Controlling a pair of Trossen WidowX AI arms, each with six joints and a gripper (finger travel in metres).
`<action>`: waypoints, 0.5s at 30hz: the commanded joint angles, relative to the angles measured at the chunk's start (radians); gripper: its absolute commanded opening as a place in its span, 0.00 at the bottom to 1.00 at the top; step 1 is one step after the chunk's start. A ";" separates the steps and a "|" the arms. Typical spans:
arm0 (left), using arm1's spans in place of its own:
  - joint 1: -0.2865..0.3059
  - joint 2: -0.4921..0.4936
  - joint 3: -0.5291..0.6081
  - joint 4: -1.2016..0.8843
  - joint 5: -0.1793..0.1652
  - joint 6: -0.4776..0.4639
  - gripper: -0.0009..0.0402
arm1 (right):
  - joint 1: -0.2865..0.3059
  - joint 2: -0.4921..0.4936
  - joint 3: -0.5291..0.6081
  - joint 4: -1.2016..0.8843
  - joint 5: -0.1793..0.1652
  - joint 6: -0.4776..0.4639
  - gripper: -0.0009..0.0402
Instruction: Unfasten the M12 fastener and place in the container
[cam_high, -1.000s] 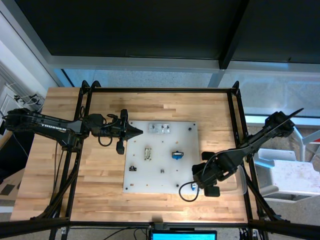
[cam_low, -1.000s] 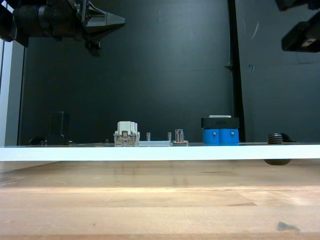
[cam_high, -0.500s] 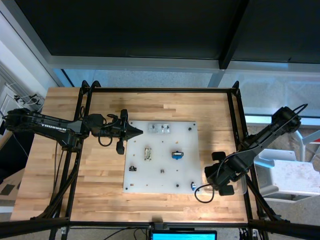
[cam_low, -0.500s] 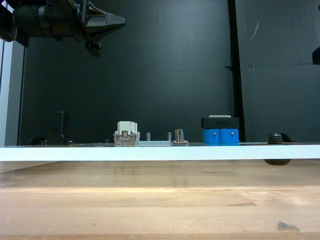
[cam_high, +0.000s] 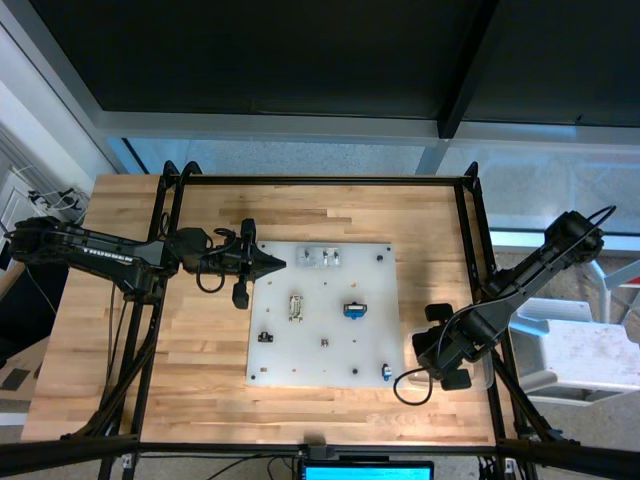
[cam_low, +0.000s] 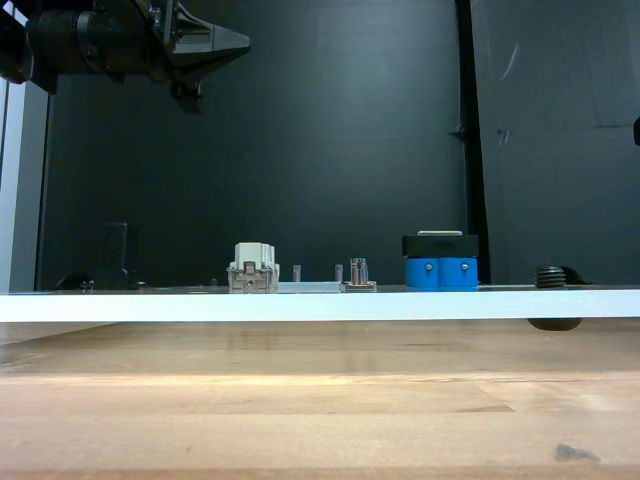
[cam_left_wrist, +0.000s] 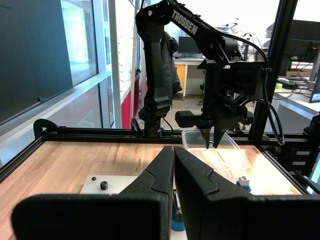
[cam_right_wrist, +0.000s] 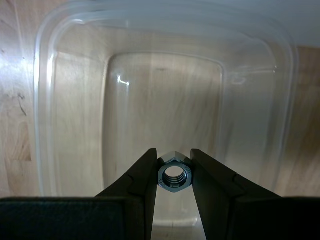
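- Fingers (cam_right_wrist: 137, 182) of the right gripper (cam_right_wrist: 173, 151) are clamped on the M12 fastener (cam_right_wrist: 174, 178), a small silver nut gripped across its sides, with its threaded hole facing the wrist camera.
- We see the container (cam_right_wrist: 165, 100) spread directly under that nut in the right wrist view. Its clear floor looks bare, so nothing lies in it yet.
- From the high view, the right gripper hangs over the container, which lies on the worktop (cam_high: 200, 400) by its right edge, toward the near right corner and just beside the white board (cam_high: 300, 350).
- On the board's near right edge, the black stud (cam_low: 548, 277) shows bare ribs in the low view, so we judge the unfastening done.
- Over the board's left edge, toward the far side, the left gripper (cam_high: 275, 264) sits raised with its fingers together on nothing. We take it as parked.
- What is left, in our judgement, is to part the right fingers and let the nut drop into the container, lowering first if need be. We cannot tell how high the nut hangs above the container floor.
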 joint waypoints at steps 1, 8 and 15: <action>0.000 0.000 0.000 0.000 0.000 0.000 0.02 | 0.002 0.000 -0.004 0.003 0.000 -0.001 0.17; 0.000 0.000 0.000 0.000 0.000 0.000 0.02 | 0.002 0.002 -0.006 0.004 -0.002 -0.003 0.35; 0.000 0.000 0.000 0.000 0.000 0.000 0.02 | 0.002 0.002 -0.006 0.004 -0.001 -0.002 0.49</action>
